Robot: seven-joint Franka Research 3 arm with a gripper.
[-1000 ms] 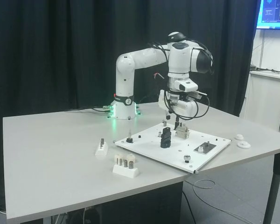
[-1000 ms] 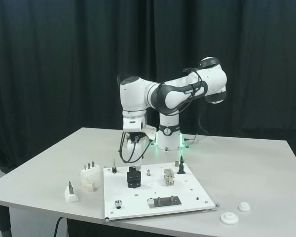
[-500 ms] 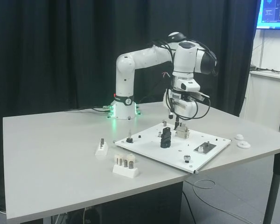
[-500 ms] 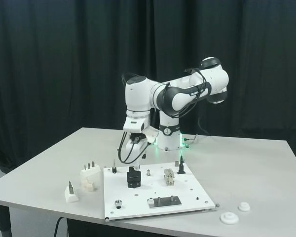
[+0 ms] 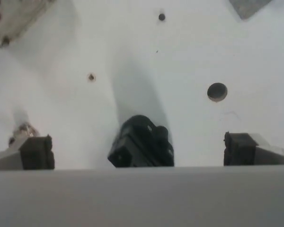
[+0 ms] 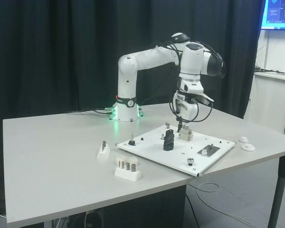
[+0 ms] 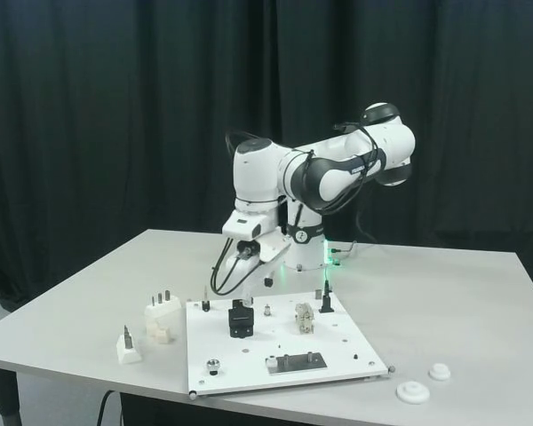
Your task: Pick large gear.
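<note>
The white arm (image 6: 147, 54) hangs over the far side of the white board (image 7: 275, 351), gripper (image 5: 137, 151) held above it with nothing in it, its two black fingertips (image 5: 37, 151) spread wide apart in the wrist view. Between them, below, sits a black block (image 5: 142, 144) on the board. The large gear (image 7: 412, 391) lies low and right in the second room view, on the grey table (image 7: 462, 293) just off the board's corner, well apart from the gripper, a smaller gear (image 7: 440, 372) just beside it.
</note>
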